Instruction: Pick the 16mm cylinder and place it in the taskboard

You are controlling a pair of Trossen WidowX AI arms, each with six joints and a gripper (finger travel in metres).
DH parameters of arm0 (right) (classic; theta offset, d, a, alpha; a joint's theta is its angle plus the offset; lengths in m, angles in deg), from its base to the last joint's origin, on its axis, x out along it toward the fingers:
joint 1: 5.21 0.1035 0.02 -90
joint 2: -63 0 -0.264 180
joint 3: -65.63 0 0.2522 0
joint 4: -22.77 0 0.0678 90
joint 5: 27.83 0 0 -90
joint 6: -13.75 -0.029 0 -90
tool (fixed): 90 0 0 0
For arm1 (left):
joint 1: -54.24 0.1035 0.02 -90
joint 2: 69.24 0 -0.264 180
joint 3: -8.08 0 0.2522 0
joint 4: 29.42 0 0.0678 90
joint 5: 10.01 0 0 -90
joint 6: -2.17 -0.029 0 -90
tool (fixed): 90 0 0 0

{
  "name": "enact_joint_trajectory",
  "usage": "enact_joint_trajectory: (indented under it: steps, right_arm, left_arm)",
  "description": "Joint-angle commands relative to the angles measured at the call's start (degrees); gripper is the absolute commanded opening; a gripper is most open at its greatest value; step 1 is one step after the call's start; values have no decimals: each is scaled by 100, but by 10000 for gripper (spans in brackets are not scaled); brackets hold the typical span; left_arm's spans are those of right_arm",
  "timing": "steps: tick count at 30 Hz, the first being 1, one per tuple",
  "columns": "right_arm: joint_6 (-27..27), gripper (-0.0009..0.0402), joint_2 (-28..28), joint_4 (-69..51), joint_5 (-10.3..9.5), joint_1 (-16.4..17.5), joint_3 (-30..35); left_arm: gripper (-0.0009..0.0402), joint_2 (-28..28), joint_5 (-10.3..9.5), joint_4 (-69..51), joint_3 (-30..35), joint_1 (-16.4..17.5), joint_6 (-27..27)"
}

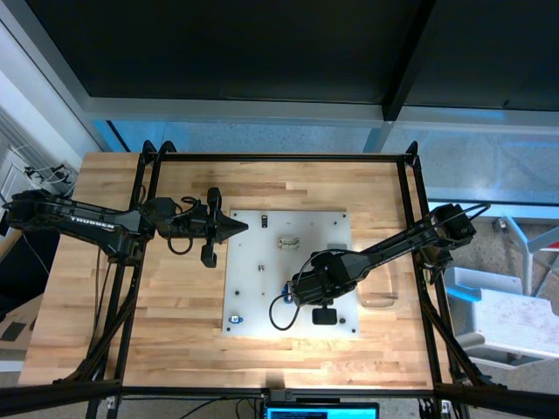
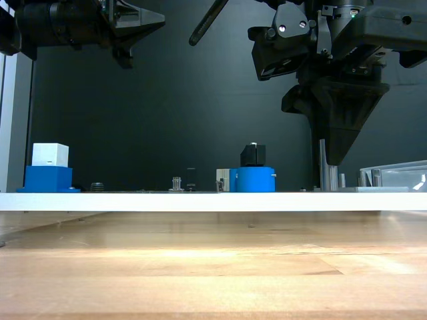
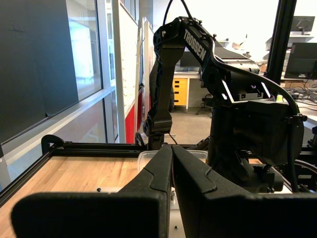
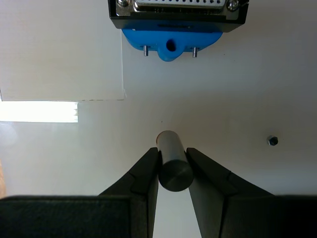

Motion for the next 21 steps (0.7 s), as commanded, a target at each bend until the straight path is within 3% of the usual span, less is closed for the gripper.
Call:
enact_joint_trajectory:
  steps: [1,21]
  right_arm:
    - [0,32,-4,13,2,2,-13]
    - [-11,32,-4,262,-98,0,-212]
  left_arm:
    - [0,0,0,2,2,0,0]
    - [0,2,0,2,2,2,-2]
